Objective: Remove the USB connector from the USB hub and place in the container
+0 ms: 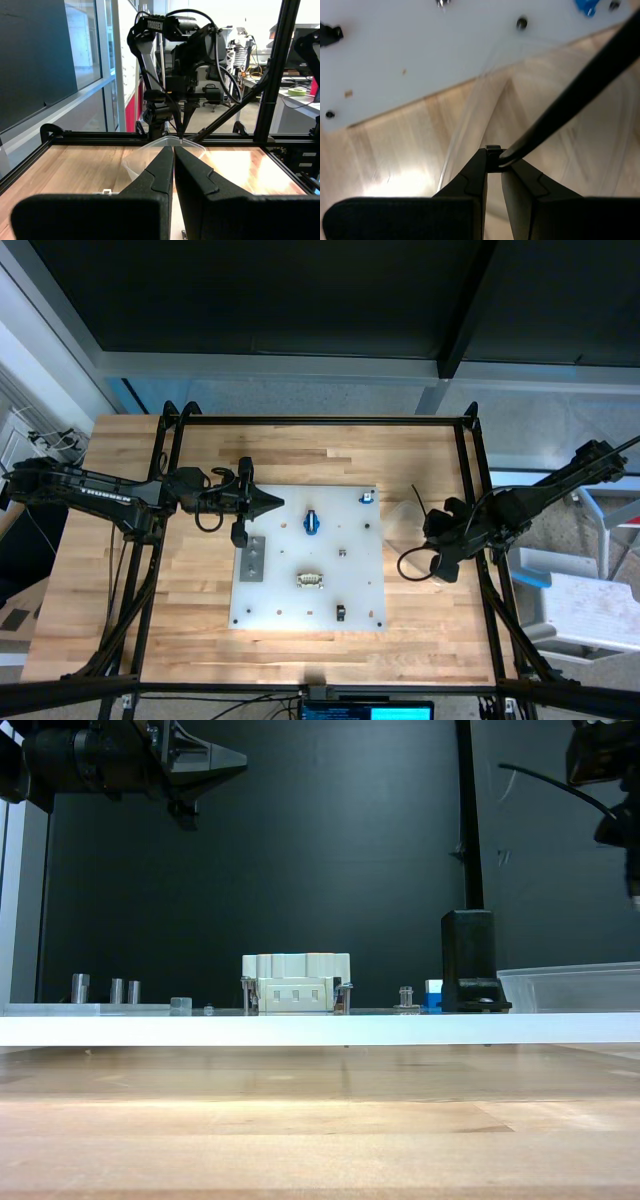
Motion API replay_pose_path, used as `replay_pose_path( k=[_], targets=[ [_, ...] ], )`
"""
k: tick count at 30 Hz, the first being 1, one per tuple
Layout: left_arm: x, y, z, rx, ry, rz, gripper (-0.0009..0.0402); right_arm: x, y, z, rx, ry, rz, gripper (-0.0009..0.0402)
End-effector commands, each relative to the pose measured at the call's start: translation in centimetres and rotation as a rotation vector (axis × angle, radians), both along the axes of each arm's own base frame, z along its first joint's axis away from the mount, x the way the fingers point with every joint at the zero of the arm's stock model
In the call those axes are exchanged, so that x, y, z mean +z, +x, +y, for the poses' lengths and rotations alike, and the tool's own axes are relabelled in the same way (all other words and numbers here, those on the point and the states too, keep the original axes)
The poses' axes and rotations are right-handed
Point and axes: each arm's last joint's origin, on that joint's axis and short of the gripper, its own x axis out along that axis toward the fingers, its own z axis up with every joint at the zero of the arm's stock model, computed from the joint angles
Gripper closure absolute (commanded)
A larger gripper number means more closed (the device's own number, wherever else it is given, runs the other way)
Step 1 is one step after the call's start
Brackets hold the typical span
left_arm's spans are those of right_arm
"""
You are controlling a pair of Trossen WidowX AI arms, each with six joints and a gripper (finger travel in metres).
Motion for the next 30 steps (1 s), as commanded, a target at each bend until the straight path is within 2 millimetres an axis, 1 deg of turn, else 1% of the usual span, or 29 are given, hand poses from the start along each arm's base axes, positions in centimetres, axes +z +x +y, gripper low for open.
replay_pose_path(
  k=[1, 5, 11, 18, 23, 30],
  targets=[
    [0.0, 0.0, 0.0, 0.0, 0.0, 0.0, 0.0392, -0.3, -0.6, -0.3, -0.022, 0.001, 0.024, 0.0393],
    [0.0, 0.0, 0.0, 0.0, 0.0, 0.0, 0.0392, -0.7, -1.5, -0.8, -0.049, 0.004, 0.055, 0.0393],
    [0.0, 0.0, 0.0, 0.0, 0.0, 0.0, 0.0392, -1.6, -2.1, -0.9, -0.05, 0.078, 0.113, 0.0393],
    [0.0, 0.0, 0.0, 0.0, 0.0, 0.0, 0.0392, -2.5, -2.4, -1.0, -0.066, 0.079, 0.159, 0.0393],
    [0.0, 0.0, 0.0, 0.0, 0.0, 0.0, 0.0392, -3.0, -2.5, -0.9, -0.059, 0.117, 0.199, 0.0393],
    [0.0, 0.0, 0.0, 0.0, 0.0, 0.0, 0.0392, -3.1, -2.6, -0.8, -0.053, 0.135, 0.217, 0.0393]
  ],
)
